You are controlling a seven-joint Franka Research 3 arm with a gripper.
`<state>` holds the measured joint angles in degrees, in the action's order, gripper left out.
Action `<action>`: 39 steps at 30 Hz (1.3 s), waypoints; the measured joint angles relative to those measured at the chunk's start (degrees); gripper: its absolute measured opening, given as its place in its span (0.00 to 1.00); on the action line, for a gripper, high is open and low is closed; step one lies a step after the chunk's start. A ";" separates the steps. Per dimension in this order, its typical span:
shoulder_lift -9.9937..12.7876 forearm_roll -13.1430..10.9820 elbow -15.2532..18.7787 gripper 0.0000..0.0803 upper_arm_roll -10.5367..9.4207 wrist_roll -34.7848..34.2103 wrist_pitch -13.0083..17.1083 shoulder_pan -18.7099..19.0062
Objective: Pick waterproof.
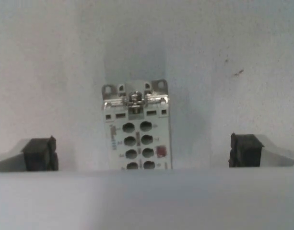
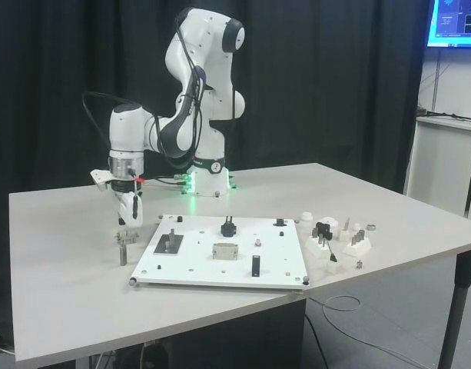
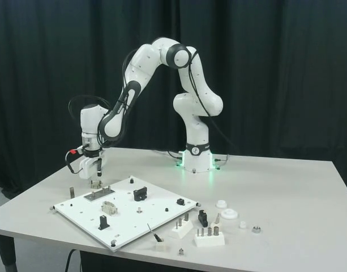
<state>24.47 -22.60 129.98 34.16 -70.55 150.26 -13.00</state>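
Fingertips of the gripper stand wide apart in the wrist view, and we see nothing clamped between the two black pads; the jaws are open. Between them, lower down on the grey table, sits the waterproof connector, a pale block with two rows of round holes in its face and a metal clip across one end. We cannot tell from this view whether the pads are level with it or above it.

From the first room view we find the gripper pointing straight down near the table's left edge, just beside the left edge of the white board. A small grey part stands on the table right under it, off the board.

In the second room view the gripper hangs over the board's far left corner region, with the same small part directly below.

On the board we make out a grey plate, a black block and a small metal piece. Beyond the board's right edge lie white holders with pegs
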 joint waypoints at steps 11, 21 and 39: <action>1.27 -1.17 0.61 1.00 -0.76 0.31 2.82 0.00; 1.88 -4.03 0.60 0.85 -1.32 0.31 4.13 0.00; 1.94 -7.32 0.08 0.39 -1.57 1.07 4.46 -0.05</action>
<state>26.41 -29.92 130.06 32.60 -69.48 154.72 -13.04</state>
